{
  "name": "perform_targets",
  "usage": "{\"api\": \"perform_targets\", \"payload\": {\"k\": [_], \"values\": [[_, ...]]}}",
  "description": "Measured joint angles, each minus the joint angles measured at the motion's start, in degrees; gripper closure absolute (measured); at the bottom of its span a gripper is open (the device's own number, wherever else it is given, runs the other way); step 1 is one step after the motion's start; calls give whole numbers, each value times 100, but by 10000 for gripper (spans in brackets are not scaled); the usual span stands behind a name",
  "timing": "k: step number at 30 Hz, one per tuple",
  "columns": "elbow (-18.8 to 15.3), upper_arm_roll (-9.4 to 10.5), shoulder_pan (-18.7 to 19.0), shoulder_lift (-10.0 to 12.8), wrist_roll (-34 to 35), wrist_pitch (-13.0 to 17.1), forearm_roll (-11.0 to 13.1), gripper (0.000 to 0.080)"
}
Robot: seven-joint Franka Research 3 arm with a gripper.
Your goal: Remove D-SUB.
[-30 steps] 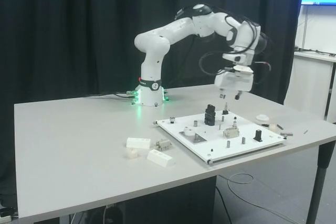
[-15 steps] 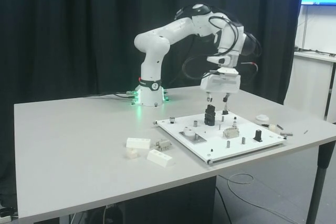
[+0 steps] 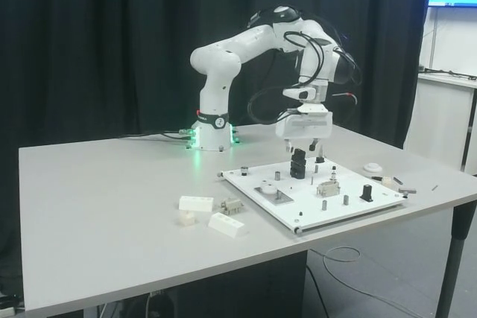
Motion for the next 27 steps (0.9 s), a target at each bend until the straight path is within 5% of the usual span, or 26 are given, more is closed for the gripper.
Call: {"api": "perform_targets", "payload": {"k": [14,15,23,24,27], "values": [[-82,201,34,4,-77,243,139,3],[-83,202,37,4,-77,251,143,102],[-83,202,50,4,-77,291,162,102],[-83,202,51,4,-77,295,162,440],[-83,202,52,4,-77,310,162,440]]}}
